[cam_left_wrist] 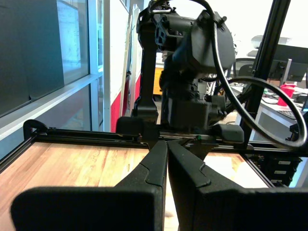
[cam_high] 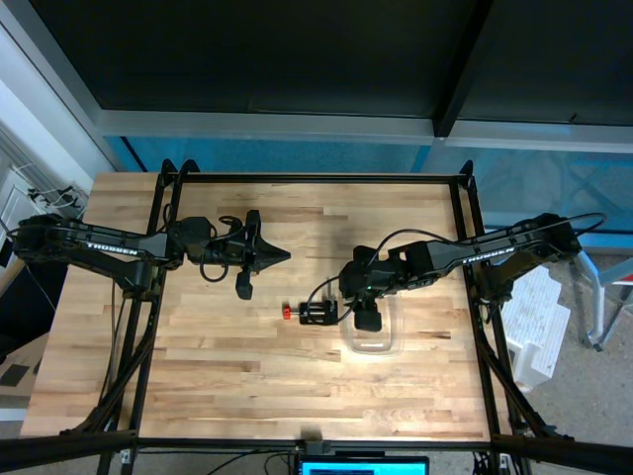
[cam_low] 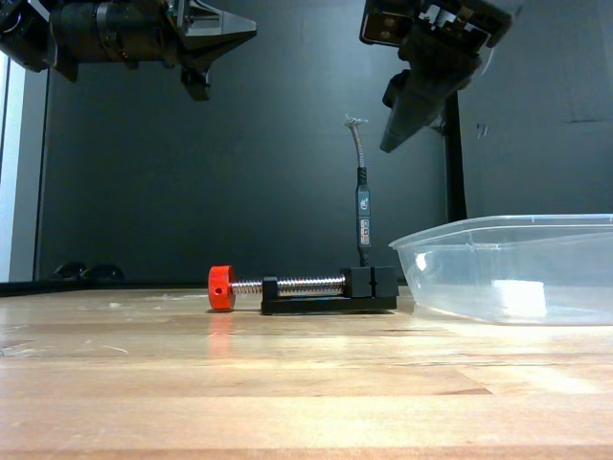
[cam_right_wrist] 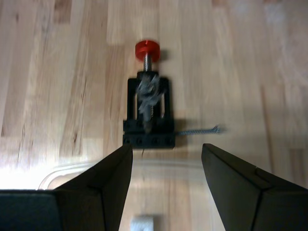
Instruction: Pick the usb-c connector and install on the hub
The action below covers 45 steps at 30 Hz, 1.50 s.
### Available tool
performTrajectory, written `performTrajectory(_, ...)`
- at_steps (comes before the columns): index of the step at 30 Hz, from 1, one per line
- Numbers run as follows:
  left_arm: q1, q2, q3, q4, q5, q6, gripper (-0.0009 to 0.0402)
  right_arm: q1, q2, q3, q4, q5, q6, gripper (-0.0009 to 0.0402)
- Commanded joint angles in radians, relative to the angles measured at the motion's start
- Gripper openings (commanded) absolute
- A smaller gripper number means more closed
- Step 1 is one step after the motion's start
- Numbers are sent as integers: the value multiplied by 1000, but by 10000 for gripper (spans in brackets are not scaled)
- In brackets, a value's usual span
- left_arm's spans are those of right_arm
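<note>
standing upright in black clamp [cam_low: 326,290], usb-c connector [cam_low: 364,218], frayed cable stub on top, free of both grippers. right gripper [cam_right_wrist: 166,153] above and just beside it, fingers spread wide, nothing between. clear tub [cam_low: 498,238] under that gripper, white block [cam_low: 518,298] inside. left gripper [cam_high: 282,255] raised, well apart, fingers pressed together, empty.

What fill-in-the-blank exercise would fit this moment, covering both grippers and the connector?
1. The right gripper hangs above the edge of the clear tub, jaws ____.
2. The left gripper hangs above the left side of the table, jaws ____.
3. The connector stands upright in a black clamp whose knob is ____.
4. In the tub lies a small ____ block.

Missing words: open; shut; red; white.
</note>
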Motion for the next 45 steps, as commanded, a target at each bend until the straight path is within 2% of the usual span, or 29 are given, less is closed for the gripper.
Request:
performTrajectory(1, 0, 0, 0, 0, 0, 0, 0, -10, -33, -18, 35, 0, -14, 178)
performTrajectory(16, 0, 0, 0, 0, 0, 0, 0, -107, -335, -253, 373, -14, -74, 113)
performTrajectory(20, 0, 0, 0, 0, 0, 0, 0, -122, -394, -313, 496, -81, -82, 99)
performTrajectory(31, 0, 0, 0, 0, 0, 0, 0, -131, -487, -444, 796, -87, -89, 46)
performTrajectory(41, 0, 0, 0, 0, 0, 0, 0, -155, -546, -529, 912, -83, -93, -2)
performTrajectory(45, 0, 0, 0, 0, 0, 0, 0, -162, -569, -571, 963, -83, -92, 1)
